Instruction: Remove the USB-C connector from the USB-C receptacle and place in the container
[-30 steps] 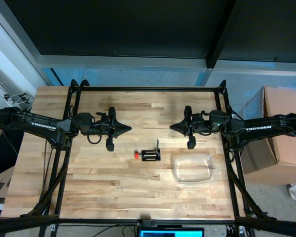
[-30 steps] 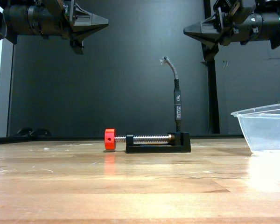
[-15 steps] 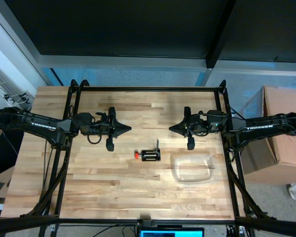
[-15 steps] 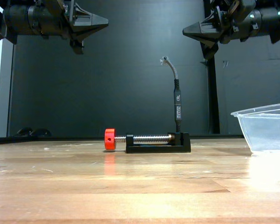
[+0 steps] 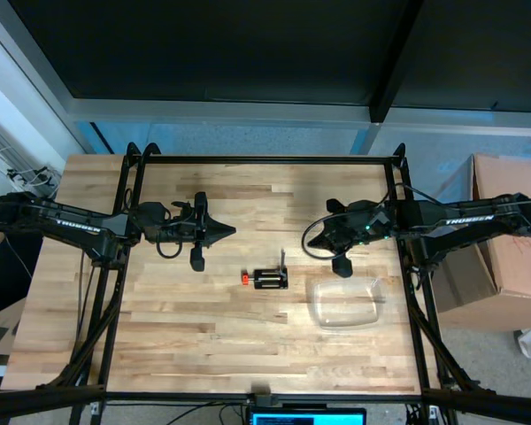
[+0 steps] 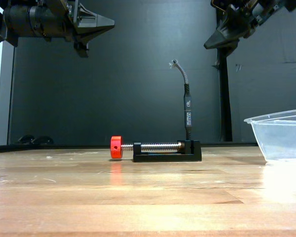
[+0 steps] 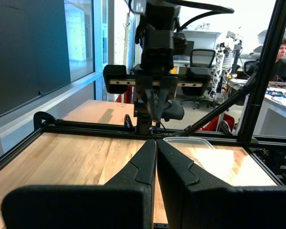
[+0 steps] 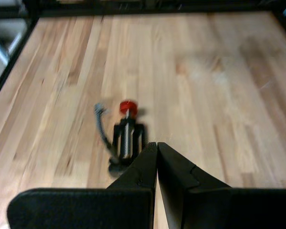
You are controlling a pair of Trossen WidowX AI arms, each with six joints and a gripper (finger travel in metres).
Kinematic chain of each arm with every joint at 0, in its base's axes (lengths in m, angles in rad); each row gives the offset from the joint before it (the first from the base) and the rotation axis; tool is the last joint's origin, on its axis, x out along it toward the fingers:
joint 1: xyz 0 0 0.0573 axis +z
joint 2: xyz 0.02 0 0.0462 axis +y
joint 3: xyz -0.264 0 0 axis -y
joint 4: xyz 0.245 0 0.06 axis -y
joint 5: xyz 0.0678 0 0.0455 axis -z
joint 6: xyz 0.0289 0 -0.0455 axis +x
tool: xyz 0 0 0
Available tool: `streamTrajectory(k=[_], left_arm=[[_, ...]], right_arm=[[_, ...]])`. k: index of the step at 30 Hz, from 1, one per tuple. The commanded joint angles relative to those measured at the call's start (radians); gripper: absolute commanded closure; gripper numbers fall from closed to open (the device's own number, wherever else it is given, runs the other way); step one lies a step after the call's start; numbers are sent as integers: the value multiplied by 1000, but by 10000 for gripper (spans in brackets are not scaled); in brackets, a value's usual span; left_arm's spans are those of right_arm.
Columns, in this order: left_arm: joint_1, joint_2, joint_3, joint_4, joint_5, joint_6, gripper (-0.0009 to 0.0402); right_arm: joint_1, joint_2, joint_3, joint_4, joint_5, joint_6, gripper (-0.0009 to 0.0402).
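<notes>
Low view: the right gripper (image 6: 207, 45) has tipped its nose down toward the USB-C connector (image 6: 188, 111), so I think a grab comes soon. The connector stands straight up, plugged into the USB-C receptacle (image 6: 189, 144). The left gripper (image 6: 112, 21) stays high and flat. Both grippers' fingers are pressed together, holding nothing. The container (image 6: 276, 119) sits nearby.

My left arm (image 5: 31, 212) and right arm (image 5: 513, 211) are matte black with white TROSSEN lettering (image 5: 472, 213) and looped cables (image 5: 165, 250), wedge-fingered left gripper (image 5: 233, 231) at nine o'clock, right gripper (image 5: 306, 241) at three.
</notes>
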Motion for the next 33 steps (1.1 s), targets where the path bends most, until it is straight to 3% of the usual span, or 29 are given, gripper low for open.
streamTrajectory(k=[1, 17, 33], left_arm=[[0, 0, 0, 0, 0, 0, 393], [0, 0, 0, 0, 0, 0, 393], [0, 0, 0, 0, 0, 0, 393]], right_arm=[[30, 62, 75, -84, 9, 16, 393], [119, 369, 411, -427, 35, 65, 393], [131, 521, 567, -511, 34, 90, 393]])
